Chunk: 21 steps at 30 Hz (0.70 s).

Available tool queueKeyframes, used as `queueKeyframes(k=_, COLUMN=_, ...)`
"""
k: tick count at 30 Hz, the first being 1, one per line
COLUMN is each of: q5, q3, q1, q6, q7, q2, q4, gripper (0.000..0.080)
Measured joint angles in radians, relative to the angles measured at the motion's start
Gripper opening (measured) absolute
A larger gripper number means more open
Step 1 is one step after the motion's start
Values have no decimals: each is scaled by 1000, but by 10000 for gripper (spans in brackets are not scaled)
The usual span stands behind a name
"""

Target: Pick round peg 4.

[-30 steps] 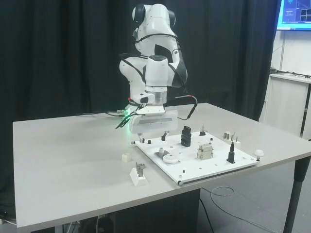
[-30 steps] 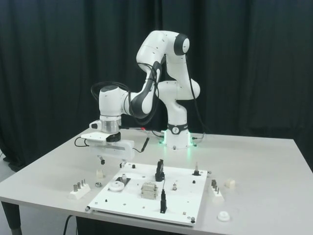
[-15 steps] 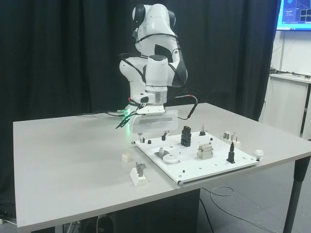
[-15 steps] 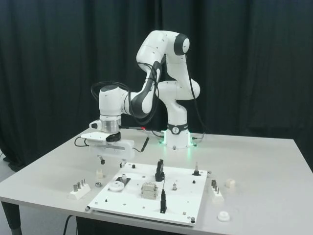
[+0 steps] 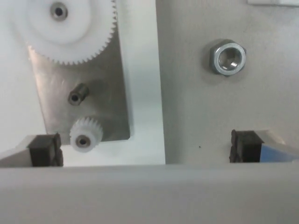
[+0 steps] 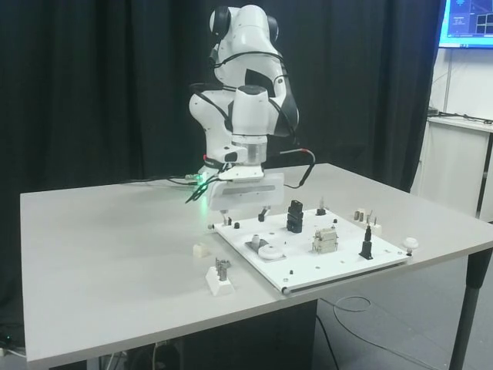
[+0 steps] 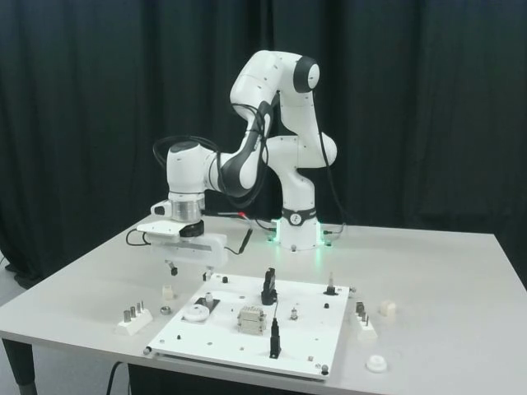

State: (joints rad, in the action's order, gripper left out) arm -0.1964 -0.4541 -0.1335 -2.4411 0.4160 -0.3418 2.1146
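Several grey round pegs (image 6: 222, 268) (image 7: 135, 311) stand upright in a small white block (image 6: 219, 284) on the table, off the near-left corner of the white assembly board (image 6: 343, 260) (image 7: 222, 339). I cannot tell which one is peg 4. My gripper (image 6: 243, 216) (image 7: 189, 272) (image 5: 145, 148) hangs open over the board's left edge, behind the peg block and apart from it, with nothing between its fingers. Below it the wrist view shows a large white gear (image 5: 65, 28), a small white gear (image 5: 85, 135) and a grey nut (image 5: 227, 58) on the table.
A small white cube (image 6: 200, 249) (image 7: 168, 291) sits between the gripper and the peg block. The board carries black connectors (image 6: 294, 216) (image 7: 268, 286), a grey plug (image 6: 325, 240) and a tall black part (image 7: 274, 339). More small parts lie beyond its right edge (image 7: 376, 363).
The gripper has risen slightly above the board's left edge, staying open. Nothing else has moved.
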Motion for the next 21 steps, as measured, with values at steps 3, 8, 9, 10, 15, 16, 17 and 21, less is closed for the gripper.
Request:
queueKeyframes(k=3, q5=0, q3=0, q1=-2, q6=1, q7=4, q2=3, q4=-1, gripper=800)
queueKeyframes(k=8, q5=0, q3=0, q1=-4, q6=3, q7=5, q2=8, q4=-2, gripper=800)
queueKeyframes(k=9, q5=0, q3=0, q1=-4, q6=4, q7=5, q2=9, q4=-3, gripper=800)
queueKeyframes(k=10, q5=0, q3=0, q1=-4, q6=4, q7=5, q2=10, q4=-3, gripper=800)
queueKeyframes(k=15, q5=0, q3=0, q1=-4, q6=7, q7=6, q2=12, q4=-8, gripper=800)
queueKeyframes(k=16, q5=0, q3=0, q1=-4, q6=7, q7=6, q2=12, q4=-9, gripper=800)
queueKeyframes(k=17, q5=0, q3=0, q1=-4, q6=8, q7=6, q2=12, q4=-10, gripper=800)
queueKeyframes(k=21, q5=0, q3=0, q1=-4, q6=12, q7=6, q2=13, q4=-14, gripper=800)
